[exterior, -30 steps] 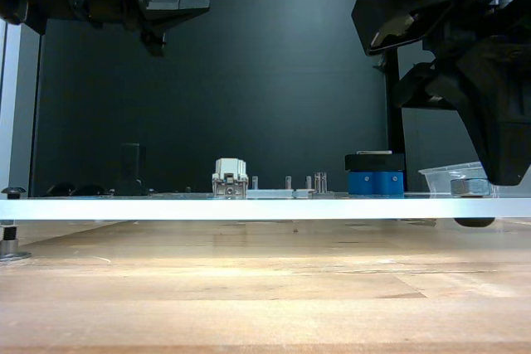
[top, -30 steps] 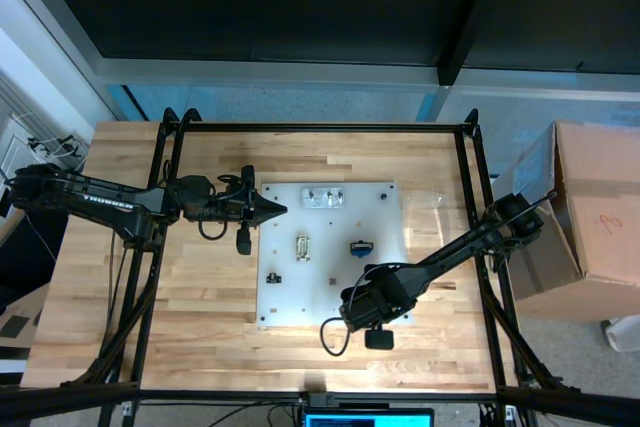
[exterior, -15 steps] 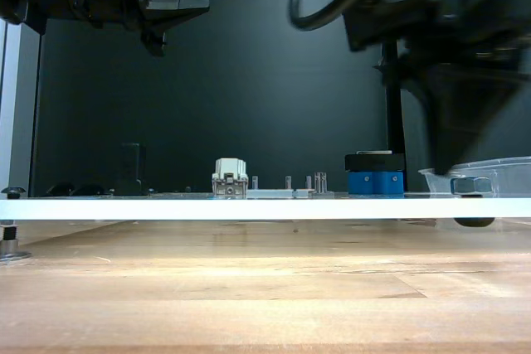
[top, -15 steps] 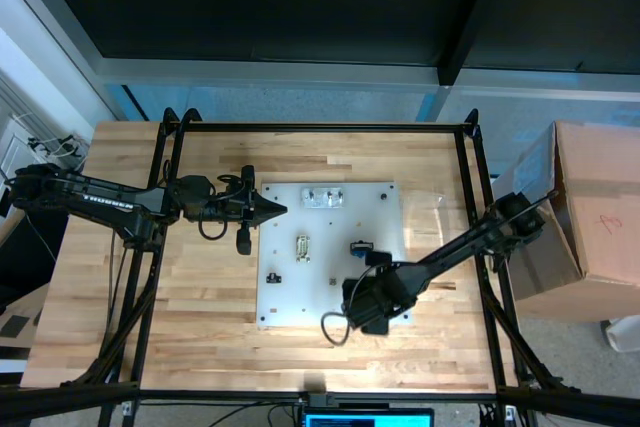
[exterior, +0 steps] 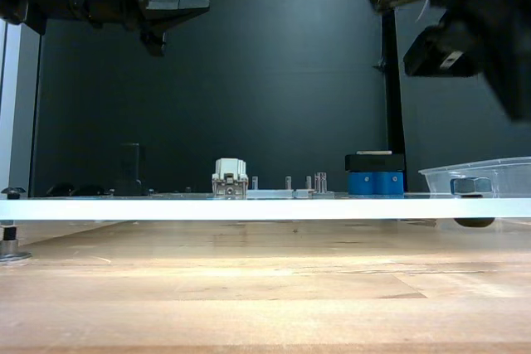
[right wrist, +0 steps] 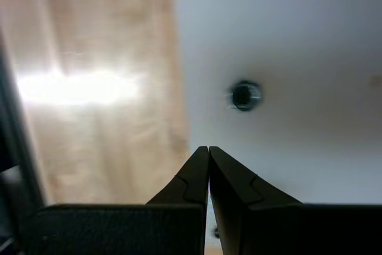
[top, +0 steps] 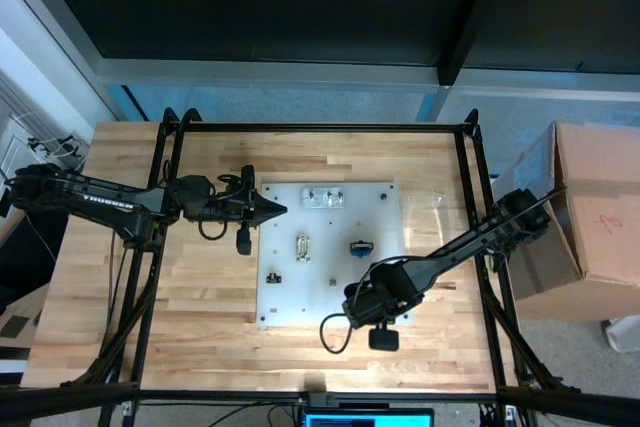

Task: Unfasten the M12 nut and place it in the container

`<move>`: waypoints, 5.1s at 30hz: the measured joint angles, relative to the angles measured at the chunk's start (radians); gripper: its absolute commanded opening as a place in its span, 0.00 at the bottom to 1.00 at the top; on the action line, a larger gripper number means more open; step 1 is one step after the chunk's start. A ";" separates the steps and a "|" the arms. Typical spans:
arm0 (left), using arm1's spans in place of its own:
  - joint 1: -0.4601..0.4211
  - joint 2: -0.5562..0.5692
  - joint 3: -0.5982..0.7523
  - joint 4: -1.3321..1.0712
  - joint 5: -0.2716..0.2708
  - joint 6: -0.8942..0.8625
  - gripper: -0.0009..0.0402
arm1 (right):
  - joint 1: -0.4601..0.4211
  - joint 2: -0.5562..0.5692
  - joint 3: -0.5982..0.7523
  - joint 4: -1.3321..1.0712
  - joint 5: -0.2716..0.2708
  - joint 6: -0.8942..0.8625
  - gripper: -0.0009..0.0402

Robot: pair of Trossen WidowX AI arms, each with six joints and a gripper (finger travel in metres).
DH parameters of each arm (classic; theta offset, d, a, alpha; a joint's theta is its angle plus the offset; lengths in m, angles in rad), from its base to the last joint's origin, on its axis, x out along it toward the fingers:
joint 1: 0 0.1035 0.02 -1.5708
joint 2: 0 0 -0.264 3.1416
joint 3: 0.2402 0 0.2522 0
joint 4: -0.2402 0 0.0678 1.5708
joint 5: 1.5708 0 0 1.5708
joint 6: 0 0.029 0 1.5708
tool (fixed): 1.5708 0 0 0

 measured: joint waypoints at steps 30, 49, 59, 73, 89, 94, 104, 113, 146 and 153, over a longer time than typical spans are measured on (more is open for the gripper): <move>0.000 0.000 0.000 0.000 0.000 0.000 0.02 | -0.004 0.088 -0.016 0.046 0.064 -0.004 0.02; 0.000 0.000 0.000 0.000 0.000 0.000 0.02 | -0.008 0.016 -0.013 -0.066 0.185 -0.003 0.02; 0.000 0.000 0.000 0.000 0.000 0.000 0.02 | -0.007 0.029 -0.012 0.034 0.032 -0.018 0.02; 0.000 0.000 0.000 0.000 0.000 0.000 0.02 | -0.003 0.073 -0.029 0.082 0.038 -0.018 0.02; 0.000 0.000 0.000 0.000 0.000 0.000 0.02 | -0.005 0.028 -0.003 -0.079 0.139 0.032 0.02; 0.000 0.000 0.000 0.000 0.000 0.000 0.02 | -0.004 0.024 -0.005 -0.019 0.055 0.018 0.02; 0.000 0.000 0.000 0.000 0.000 0.000 0.02 | 0.002 0.077 -0.025 0.102 0.029 0.017 0.02; 0.000 0.000 0.000 0.000 0.000 0.000 0.02 | 0.000 0.082 -0.027 0.068 0.064 0.016 0.02; 0.000 0.000 0.000 -0.001 0.000 0.000 0.02 | 0.000 0.035 -0.029 0.044 0.031 0.010 0.02; 0.000 0.000 0.000 -0.001 0.000 0.000 0.02 | 0.005 0.068 -0.029 0.082 0.027 0.006 0.02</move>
